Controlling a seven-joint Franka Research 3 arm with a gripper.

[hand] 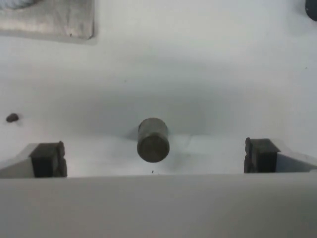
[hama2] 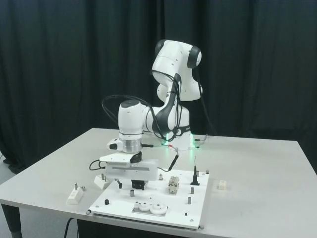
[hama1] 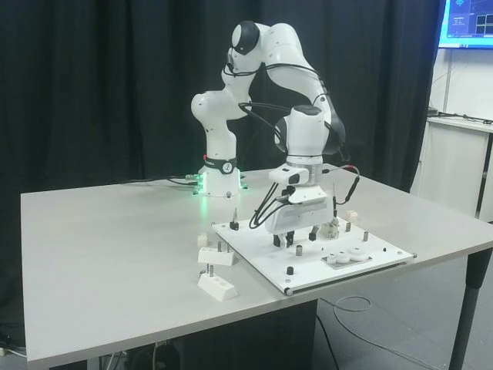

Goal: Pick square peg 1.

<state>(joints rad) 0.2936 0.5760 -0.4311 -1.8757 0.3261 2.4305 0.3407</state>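
The peg (hand: pixel 153 140) stands upright on the white board (hama1: pixel 254 250), its long axis vertical and its flat top facing the wrist camera; from above that top looks round rather than square. It sits between the two black fingertip pads (hand: pixel 48 159), touching neither. The gripper (hand: pixel 154 158) hangs just above it with fingers spread wide, released. In the room views the peg stands near the middle of the board, below the gripper (hama2: pixel 132 185). A grey metal plate (hand: pixel 47 17) lies on the board well apart from the peg. A small dark dot (hand: pixel 12 118) marks the board off to one side. The board rests on the grey table (hama1: pixel 100 247).
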